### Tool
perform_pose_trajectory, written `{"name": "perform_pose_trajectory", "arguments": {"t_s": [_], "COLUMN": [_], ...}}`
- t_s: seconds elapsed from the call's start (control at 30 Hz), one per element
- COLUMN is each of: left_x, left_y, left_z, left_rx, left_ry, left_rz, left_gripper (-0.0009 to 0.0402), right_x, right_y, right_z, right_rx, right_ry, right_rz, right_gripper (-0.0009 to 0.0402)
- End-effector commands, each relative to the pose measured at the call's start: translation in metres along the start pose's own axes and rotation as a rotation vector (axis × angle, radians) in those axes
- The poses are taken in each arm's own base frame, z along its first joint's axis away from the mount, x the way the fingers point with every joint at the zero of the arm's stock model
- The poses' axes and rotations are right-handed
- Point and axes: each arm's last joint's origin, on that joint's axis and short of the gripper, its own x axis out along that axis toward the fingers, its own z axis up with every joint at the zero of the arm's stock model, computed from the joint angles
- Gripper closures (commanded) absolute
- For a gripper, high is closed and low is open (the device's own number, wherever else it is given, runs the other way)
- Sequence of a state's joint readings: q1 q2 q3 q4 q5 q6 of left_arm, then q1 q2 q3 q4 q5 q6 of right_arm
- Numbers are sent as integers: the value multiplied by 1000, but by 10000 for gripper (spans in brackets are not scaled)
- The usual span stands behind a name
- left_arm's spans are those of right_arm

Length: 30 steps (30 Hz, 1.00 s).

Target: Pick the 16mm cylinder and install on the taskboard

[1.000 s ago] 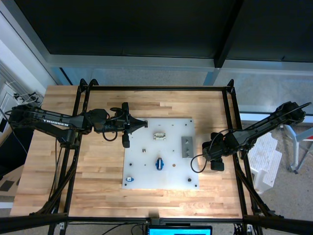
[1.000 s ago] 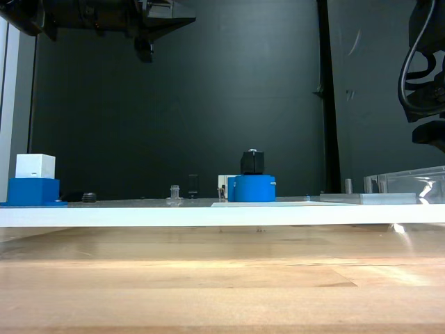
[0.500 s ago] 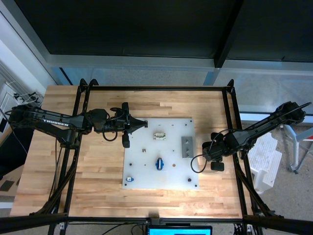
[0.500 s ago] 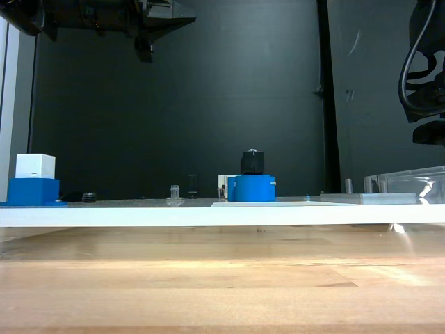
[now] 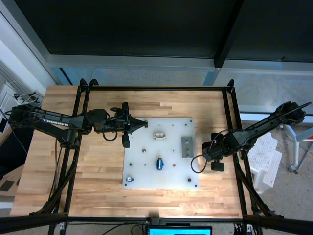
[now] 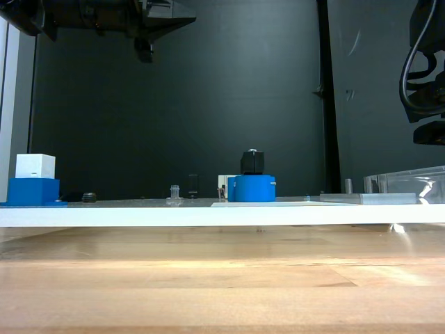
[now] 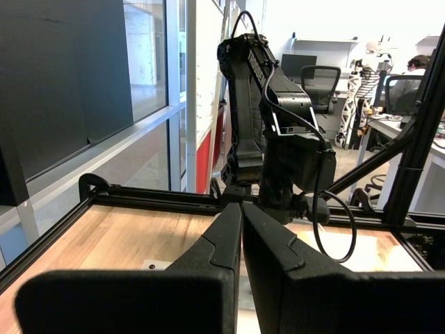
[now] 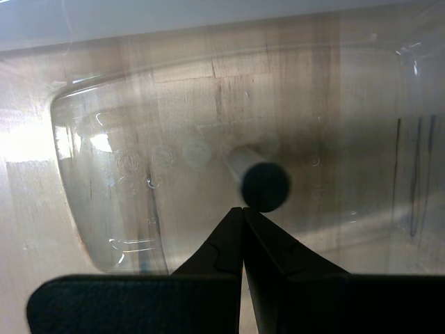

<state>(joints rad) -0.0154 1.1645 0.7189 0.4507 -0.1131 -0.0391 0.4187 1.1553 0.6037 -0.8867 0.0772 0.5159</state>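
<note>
The 16mm cylinder (image 8: 259, 181), a short grey peg with a dark round end, lies inside a clear tray (image 8: 104, 209). My right gripper (image 8: 243, 209) hangs just above the peg, shut and empty, with its tips close to the dark end. In the high view this right gripper (image 5: 215, 166) is just right of the taskboard (image 5: 146, 169), a white square plate. My left gripper (image 5: 145, 123) hovers high over the plate's far left corner, shut with nothing in it. The left gripper (image 7: 241, 205) points across at the right arm.
The plate bears a grey block (image 5: 187, 146), a blue fitting (image 5: 159, 163), a silver connector (image 5: 159, 136) and a small blue-and-white piece (image 5: 128, 179). A black frame (image 5: 156, 88) rings the wooden table. In the low view the clear tray (image 6: 410, 182) stands at the right.
My right gripper has shifted very slightly over the tray. The left arm has not moved.
</note>
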Motion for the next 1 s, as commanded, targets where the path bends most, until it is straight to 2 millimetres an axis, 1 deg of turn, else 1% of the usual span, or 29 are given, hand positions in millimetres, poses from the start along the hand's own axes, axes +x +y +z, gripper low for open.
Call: {"name": "perform_pose_trajectory", "arguments": {"t_s": [0.03,0.7,0.83,0.9,1.0], "left_x": [0,0,0,0,0], "left_y": [0,0,0,0,0], "left_z": [0,0,0,0,0], "left_rx": [0,0,0,0,0], "left_ry": [0,0,0,0,0], "left_rz": [0,0,0,0,0], "left_gripper": [392,392,392,392,392], "right_x": [0,0,-1,-4,-14], "right_y": [0,0,0,0,0], "right_z": [0,0,-1,-1,0], "right_rx": [0,0,0,0,-1], "right_ry": [-1,2,15,9,10], "right_rz": [1,2,24,26,24], "right_gripper": [391,393,393,393,393]}}
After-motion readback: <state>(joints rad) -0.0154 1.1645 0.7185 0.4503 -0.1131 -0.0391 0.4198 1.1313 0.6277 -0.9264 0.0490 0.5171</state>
